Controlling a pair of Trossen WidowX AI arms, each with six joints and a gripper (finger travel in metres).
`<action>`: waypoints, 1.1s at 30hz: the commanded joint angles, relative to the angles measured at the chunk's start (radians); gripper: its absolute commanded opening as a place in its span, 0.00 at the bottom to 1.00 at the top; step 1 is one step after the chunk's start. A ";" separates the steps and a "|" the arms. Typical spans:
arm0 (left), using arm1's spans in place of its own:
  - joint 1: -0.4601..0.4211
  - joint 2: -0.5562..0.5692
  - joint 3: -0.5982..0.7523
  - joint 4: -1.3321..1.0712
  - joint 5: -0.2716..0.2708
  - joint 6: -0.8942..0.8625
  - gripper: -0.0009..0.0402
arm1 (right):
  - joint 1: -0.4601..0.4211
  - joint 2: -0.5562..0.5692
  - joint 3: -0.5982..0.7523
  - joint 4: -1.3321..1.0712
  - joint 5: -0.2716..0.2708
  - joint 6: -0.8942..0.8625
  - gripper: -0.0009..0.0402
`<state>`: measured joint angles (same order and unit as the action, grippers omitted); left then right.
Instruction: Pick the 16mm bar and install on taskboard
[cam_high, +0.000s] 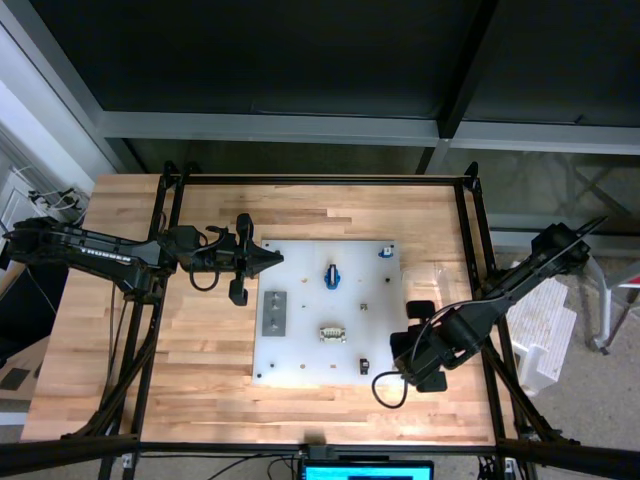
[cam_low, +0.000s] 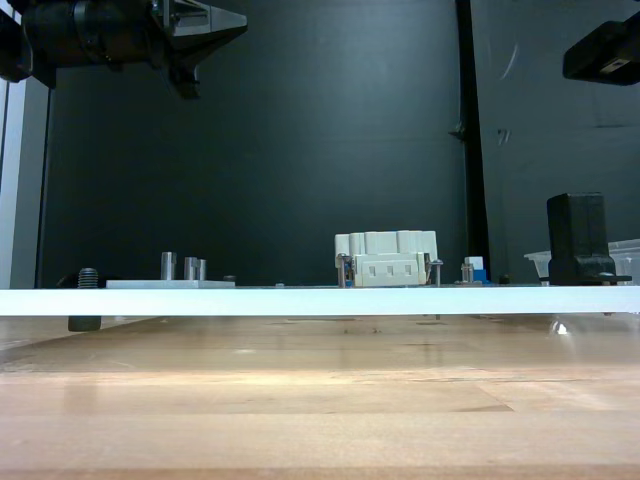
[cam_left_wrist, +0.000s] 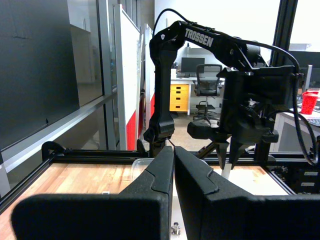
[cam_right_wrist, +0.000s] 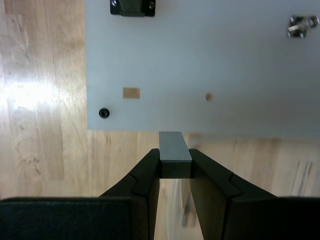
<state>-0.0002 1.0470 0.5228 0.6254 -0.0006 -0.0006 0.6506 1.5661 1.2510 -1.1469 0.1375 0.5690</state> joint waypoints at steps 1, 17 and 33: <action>0.000 0.000 0.000 0.000 0.000 0.000 0.02 | 0.005 0.026 -0.002 0.022 0.002 -0.028 0.03; 0.000 0.000 0.000 0.000 0.000 0.000 0.02 | 0.023 0.108 -0.001 0.117 -0.008 0.010 0.03; 0.000 0.000 0.000 0.000 0.000 0.000 0.02 | 0.026 0.147 -0.003 0.155 -0.006 0.011 0.03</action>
<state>-0.0002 1.0470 0.5228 0.6250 -0.0006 -0.0002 0.6765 1.7134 1.2503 -0.9951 0.1299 0.5789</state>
